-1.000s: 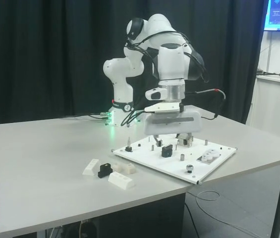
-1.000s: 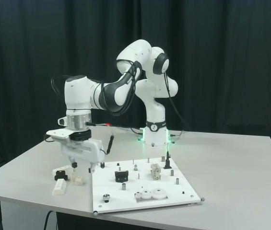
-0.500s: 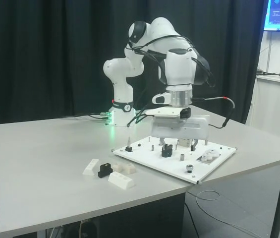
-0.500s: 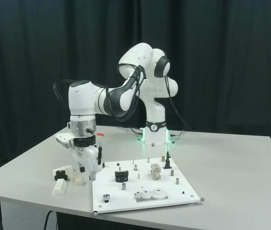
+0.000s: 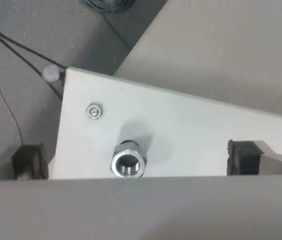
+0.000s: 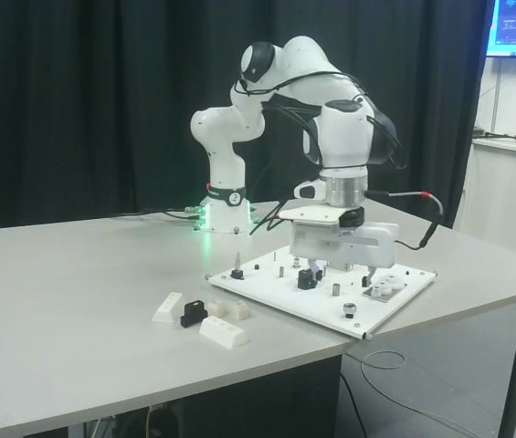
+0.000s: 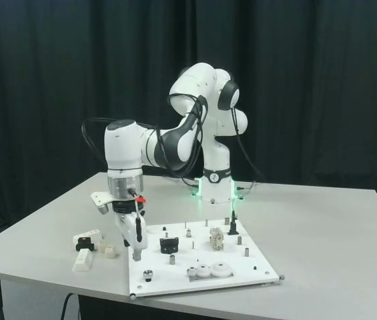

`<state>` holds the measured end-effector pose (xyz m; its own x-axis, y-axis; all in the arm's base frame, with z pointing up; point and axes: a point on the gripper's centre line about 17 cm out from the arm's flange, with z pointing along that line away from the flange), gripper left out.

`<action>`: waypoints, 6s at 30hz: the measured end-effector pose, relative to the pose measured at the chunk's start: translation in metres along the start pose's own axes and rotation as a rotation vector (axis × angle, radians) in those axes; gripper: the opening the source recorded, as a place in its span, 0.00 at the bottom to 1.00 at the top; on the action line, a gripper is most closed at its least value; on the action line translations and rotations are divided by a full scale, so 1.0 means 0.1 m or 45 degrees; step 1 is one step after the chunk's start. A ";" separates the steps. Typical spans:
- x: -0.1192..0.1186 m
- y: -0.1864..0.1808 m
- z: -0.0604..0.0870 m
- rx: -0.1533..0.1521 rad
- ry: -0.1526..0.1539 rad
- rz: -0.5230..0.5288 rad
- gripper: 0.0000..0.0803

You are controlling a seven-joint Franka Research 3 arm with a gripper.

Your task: Remove bolt 4.

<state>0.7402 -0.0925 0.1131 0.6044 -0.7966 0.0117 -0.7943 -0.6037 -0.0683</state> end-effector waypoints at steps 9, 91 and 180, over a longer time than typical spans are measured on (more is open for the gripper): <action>-0.09 -0.05 0.10 -0.017 -0.004 0.129 1.00; -0.36 -0.07 0.66 -0.097 0.024 0.323 0.87; -0.21 -0.11 0.42 -0.104 0.015 -1.420 0.28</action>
<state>0.7389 -0.0683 0.0714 0.9808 0.1917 0.0352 0.1898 -0.9804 0.0522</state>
